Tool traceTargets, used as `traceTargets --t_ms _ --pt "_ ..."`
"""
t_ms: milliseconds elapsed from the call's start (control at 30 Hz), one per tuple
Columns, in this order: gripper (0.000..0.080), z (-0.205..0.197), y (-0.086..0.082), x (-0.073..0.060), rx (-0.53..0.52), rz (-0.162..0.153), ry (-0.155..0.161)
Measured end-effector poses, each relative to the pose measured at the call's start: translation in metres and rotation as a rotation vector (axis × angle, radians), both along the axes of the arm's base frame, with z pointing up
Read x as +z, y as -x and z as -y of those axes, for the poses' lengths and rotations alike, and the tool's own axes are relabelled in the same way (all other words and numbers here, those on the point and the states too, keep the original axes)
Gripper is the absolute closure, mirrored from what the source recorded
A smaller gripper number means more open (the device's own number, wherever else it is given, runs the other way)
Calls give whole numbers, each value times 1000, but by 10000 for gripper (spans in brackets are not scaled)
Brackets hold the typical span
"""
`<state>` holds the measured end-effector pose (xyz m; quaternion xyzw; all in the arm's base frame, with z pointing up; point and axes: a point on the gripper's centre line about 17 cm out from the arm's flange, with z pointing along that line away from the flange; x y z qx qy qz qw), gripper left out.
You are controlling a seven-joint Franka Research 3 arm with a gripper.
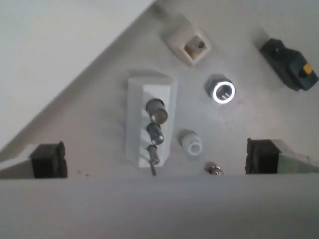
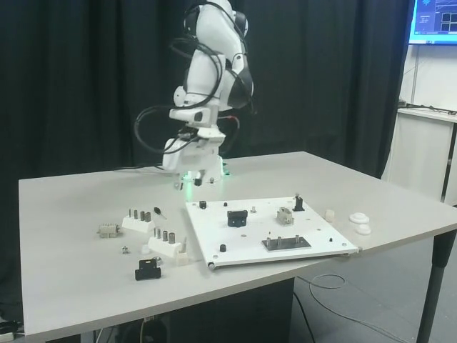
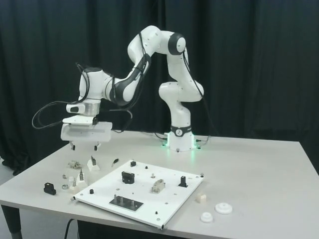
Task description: Pick round peg 3.
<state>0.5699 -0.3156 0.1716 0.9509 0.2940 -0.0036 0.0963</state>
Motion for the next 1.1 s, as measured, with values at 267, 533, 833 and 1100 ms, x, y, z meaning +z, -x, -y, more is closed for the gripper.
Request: traceTargets --t_ms 267,533,833,1100 --pt "3 19 6 -28 4 -34 -29" --pt "3 30 11 -57 22 -87 -57" --pt "3 38 18 -82 29 -149 -76" --pt "3 40 24 -100 36 -174 -101"
